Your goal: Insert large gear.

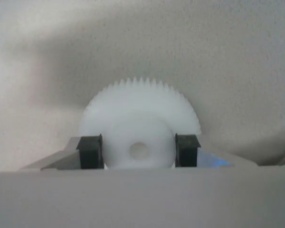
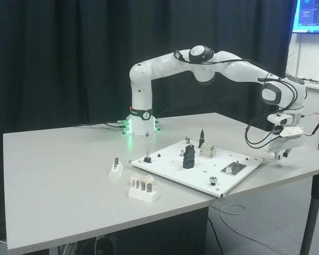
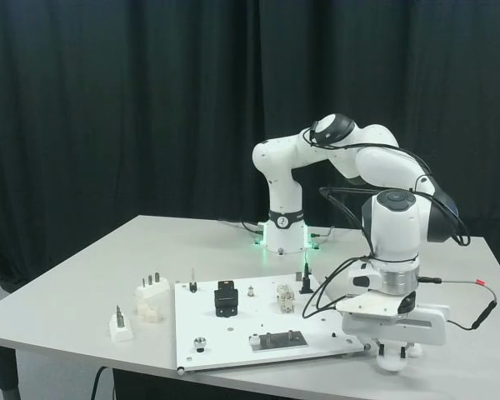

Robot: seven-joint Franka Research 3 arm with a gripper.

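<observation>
White plastic, toothed: large gear (image 1: 140,126) pinched at its raised hub between the two black fingertips (image 1: 90,151) of the end effector (image 1: 138,151), one pad on each side, centre bore visible between them. Gear face turned toward the wrist camera, teeth along the upper rim clear of the fingers. Gear held low over the grey counter (image 2: 58,175), just beside the near corner of the white assembly board (image 2: 196,164), off the board itself. In the second room view, gear (image 3: 392,360) seen as a white disc under the end effector (image 3: 392,350), at or just above the counter surface; contact could not be told. Arm (image 2: 202,61) extended from its base (image 2: 140,123), green light at the base, wrist turned downward. On the board: black block (image 2: 188,155), several small posts and fixtures. Beside the board, well apart from the gear: two white peg holders (image 2: 143,188) carrying small pegs. Black curtain (image 2: 69,53) behind the counter.
</observation>
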